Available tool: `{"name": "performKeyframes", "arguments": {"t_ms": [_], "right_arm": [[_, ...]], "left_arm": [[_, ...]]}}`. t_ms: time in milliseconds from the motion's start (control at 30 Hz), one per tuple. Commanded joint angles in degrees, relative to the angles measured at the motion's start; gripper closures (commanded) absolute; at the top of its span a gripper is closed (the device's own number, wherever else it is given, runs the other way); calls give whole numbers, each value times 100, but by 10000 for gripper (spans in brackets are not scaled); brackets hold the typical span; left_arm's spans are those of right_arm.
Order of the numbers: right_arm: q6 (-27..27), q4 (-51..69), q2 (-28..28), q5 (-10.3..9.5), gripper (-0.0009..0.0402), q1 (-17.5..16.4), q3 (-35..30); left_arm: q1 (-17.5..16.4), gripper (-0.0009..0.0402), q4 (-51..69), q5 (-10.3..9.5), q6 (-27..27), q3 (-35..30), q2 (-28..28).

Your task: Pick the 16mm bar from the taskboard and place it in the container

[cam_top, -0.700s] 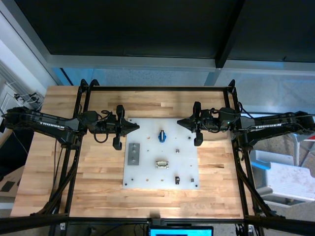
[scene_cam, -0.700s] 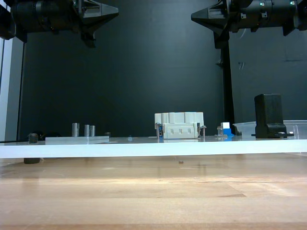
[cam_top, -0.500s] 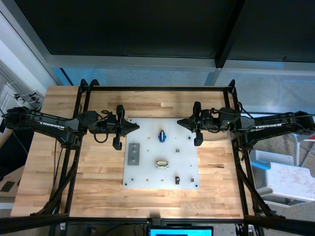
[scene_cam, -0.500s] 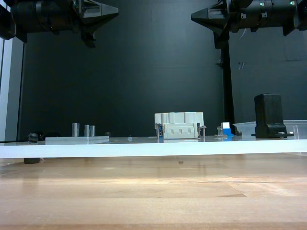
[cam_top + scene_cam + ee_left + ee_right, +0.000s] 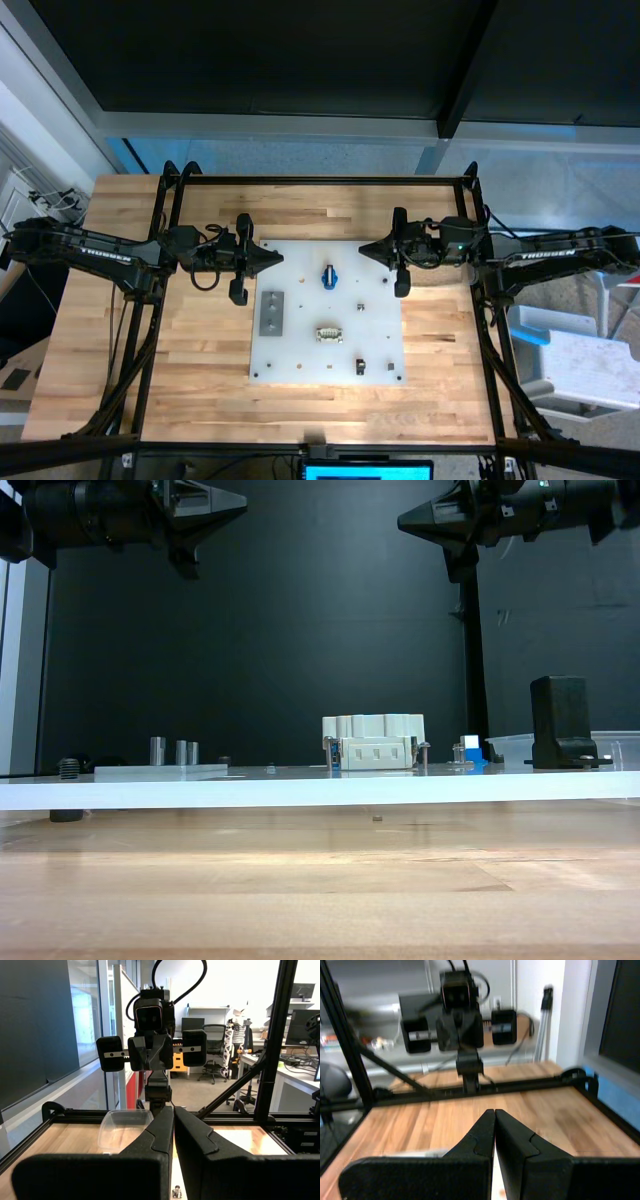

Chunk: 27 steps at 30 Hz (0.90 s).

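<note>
White "TROSSEN" on arms (image 5: 100,254); left gripper (image 5: 276,258), right gripper (image 5: 364,248) above taskboard (image 5: 300,345).

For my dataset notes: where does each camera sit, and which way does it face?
High view: above the near edge, looking down on the taskboard; left gripper and right gripper, both shut, over its far edge.
Low view: table-top height, level along the taskboard; grippers high overhead.
Left wrist view: on the left arm, past its fingers, facing the right arm and container.
Right wrist view: on the right arm, facing the left arm.
High and low share taskboard and grippers.
</note>
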State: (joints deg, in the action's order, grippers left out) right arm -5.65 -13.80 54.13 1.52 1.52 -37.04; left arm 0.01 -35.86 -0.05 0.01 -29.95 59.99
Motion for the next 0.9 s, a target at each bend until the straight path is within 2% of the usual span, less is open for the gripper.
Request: {"name": "performKeyframes", "arguments": {"t_ms": [33, 500, 700, 900], "right_arm": [[-7, 767, 2, 11, 393, -7, -334], [-142, 3399, 92, 20, 393, -68, -1480], [-136, 4621, 553, 22, 393, -144, -2194], [-138, 5744, 1255, 17, 393, -385, -2887]], "left_arm": [[0, 393, 0, 2, 0, 0, 0], [0, 393, 0, 2, 0, 0, 0], [0, 393, 0, 2, 0, 0, 0], [-2, 393, 0, 2, 0, 0, 0]]}}
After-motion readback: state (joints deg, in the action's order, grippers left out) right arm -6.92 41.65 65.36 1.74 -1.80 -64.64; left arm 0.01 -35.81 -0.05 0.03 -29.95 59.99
